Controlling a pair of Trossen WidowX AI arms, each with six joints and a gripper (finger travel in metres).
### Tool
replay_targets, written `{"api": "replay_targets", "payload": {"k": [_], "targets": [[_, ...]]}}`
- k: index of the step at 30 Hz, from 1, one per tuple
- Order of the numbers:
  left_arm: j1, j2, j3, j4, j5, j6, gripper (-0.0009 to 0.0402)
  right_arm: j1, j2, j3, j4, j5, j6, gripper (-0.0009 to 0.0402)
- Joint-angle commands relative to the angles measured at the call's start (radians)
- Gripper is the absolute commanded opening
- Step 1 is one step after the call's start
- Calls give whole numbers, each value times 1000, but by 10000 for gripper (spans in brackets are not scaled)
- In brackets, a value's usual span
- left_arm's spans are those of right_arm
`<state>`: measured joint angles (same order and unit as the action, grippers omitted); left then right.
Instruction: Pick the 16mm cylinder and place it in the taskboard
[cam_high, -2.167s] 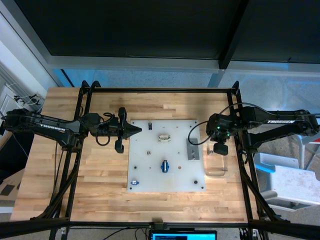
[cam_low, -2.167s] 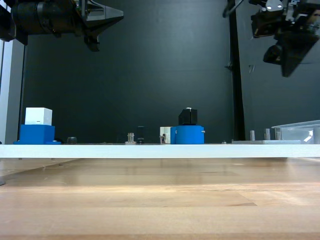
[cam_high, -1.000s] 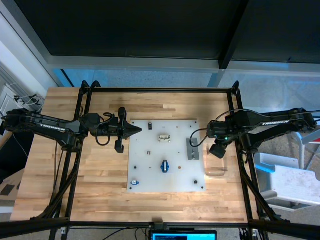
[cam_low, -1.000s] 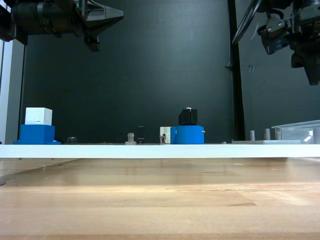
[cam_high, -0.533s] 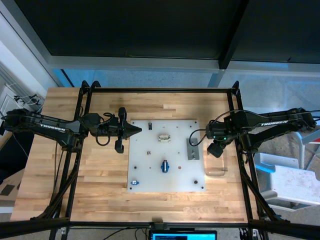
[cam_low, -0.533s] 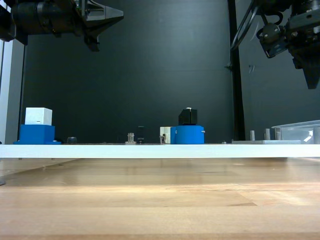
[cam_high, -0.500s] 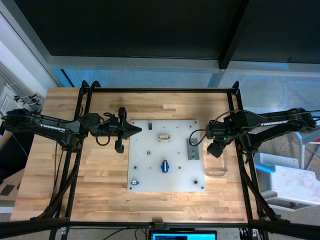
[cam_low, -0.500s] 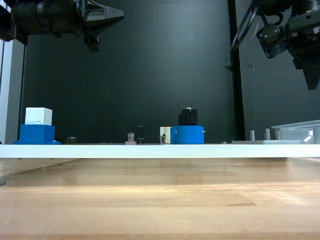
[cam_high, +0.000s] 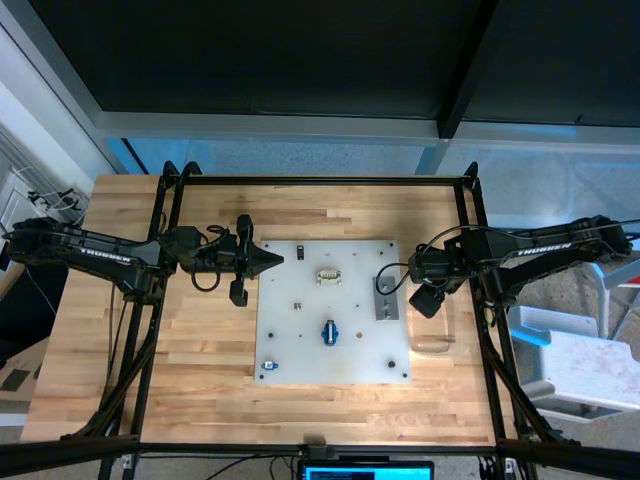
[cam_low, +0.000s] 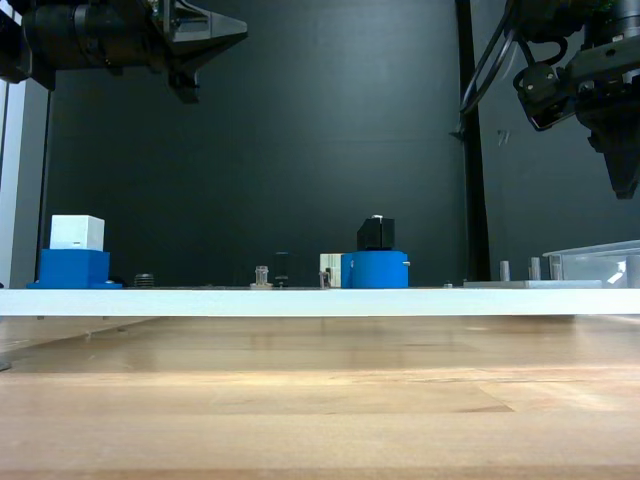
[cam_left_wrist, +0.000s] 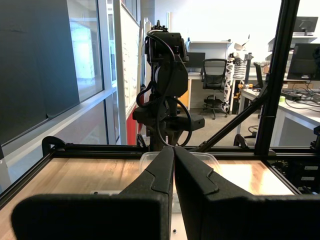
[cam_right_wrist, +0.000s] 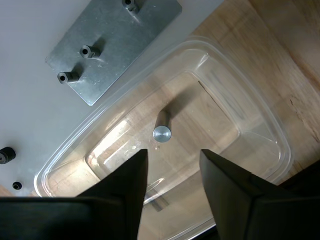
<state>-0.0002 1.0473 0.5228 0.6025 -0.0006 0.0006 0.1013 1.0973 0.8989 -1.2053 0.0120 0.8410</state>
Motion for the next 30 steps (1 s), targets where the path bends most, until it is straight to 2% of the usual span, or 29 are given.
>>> {"api": "replay_targets", "payload": {"k": [1,11,30], "targets": [[0,0,0,0,0,0,0,3,12,0,2,0,0,179],[0,0,0,0,0,0,0,13,24,-39,50,0,20,222],[0,0,0,0,0,0,0,35,25,-132,149,-2,69,224]]}}
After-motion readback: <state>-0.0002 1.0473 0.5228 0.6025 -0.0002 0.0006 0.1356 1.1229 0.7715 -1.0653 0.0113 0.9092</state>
